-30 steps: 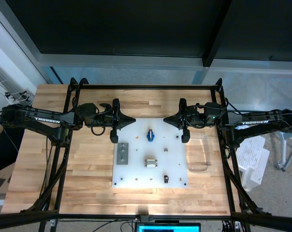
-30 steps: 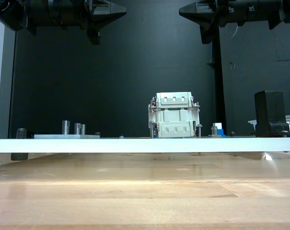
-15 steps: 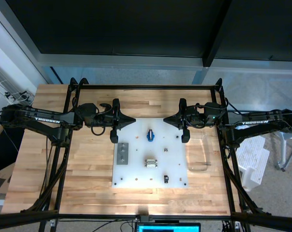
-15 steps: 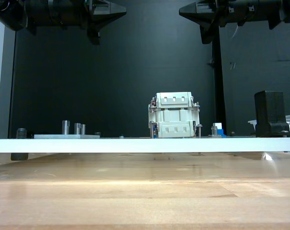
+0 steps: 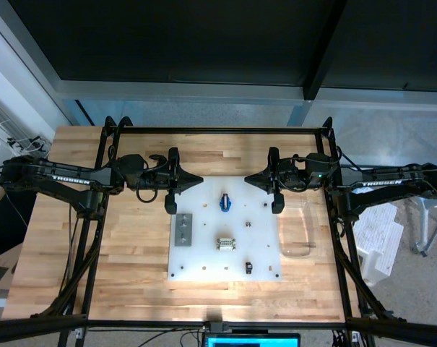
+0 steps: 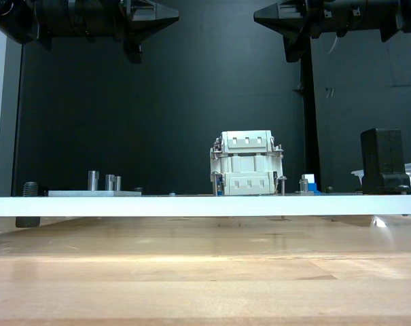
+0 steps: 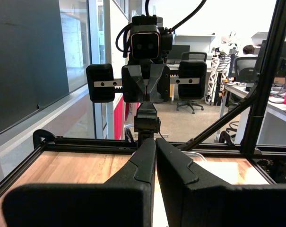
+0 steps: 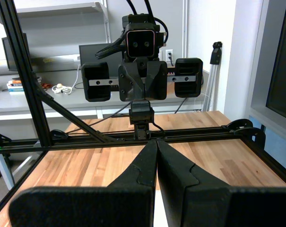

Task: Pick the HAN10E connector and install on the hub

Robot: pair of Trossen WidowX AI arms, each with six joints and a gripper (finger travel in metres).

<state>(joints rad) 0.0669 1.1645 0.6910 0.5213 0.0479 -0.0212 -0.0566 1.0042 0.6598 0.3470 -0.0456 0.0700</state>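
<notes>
HAN10E connector well below left gripper, right gripper

The HAN10E connector, grey-beige, sits upright and level, stacked on the cream hub mid-board. The left gripper and the right gripper, both closed, hang high above, well apart from the stack.

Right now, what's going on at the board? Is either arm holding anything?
Neither arm is handling anything. The left gripper and the right gripper are both shut and empty, hanging high over the far edge of the white board and pointing at each other. In the low view the HAN10E connector sits on top of the hub near the board's middle. The install looks done, though I cannot confirm it is fully seated.
</notes>
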